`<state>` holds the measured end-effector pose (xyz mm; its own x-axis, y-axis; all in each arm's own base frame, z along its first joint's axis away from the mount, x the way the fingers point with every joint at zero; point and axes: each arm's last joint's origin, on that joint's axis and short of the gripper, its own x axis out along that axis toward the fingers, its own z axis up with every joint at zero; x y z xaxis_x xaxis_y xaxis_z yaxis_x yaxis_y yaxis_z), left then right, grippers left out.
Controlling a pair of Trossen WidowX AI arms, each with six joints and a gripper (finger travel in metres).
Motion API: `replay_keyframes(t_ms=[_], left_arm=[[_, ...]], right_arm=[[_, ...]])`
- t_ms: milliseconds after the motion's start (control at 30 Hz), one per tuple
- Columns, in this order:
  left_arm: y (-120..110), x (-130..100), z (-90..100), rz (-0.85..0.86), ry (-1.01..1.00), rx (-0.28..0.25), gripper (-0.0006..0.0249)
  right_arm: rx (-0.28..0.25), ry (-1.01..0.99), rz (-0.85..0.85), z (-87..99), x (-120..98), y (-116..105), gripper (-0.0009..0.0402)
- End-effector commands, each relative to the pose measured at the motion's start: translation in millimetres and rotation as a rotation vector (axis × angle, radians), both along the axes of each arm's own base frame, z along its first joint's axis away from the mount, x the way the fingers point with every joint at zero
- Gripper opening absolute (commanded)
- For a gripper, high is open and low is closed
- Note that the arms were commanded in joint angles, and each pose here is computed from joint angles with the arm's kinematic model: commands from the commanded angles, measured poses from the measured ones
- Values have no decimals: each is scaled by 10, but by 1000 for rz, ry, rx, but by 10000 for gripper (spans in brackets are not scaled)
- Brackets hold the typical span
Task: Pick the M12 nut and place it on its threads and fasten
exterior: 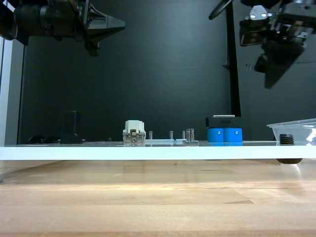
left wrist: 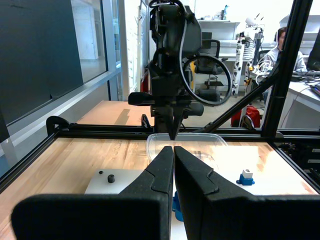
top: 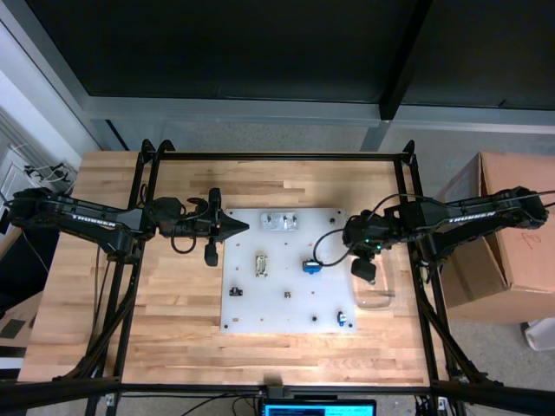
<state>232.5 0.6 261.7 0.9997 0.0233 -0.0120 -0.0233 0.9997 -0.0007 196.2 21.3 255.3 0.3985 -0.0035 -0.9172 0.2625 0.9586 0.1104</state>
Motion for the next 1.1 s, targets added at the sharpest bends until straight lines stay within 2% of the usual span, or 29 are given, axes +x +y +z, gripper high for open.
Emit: replay_keyframes(t_ms=[33,100,300,600,833,933,1100], left_arm=[[1,1,0,0,0,0,0],[0,1,0,0,0,0,0],[1,1,0,0,0,0,0],[1,1,0,0,0,0,0],[0,1,0,0,0,0,0],[0,1,0,0,0,0,0],[0,1,0,0,0,0,0]], right_arm=[[-7,90,16,-34,-86,34,0],[-14,162,50,-53,-156,51,0],[-34,312,326,-81,-304,72,0],[-107,321,624,-102,-299,89,0],[-103,318,621,-146,-229,120,0],[-56,315,528,-174,-189,182,0],[-29,367,416,-250,-157,318,0]])
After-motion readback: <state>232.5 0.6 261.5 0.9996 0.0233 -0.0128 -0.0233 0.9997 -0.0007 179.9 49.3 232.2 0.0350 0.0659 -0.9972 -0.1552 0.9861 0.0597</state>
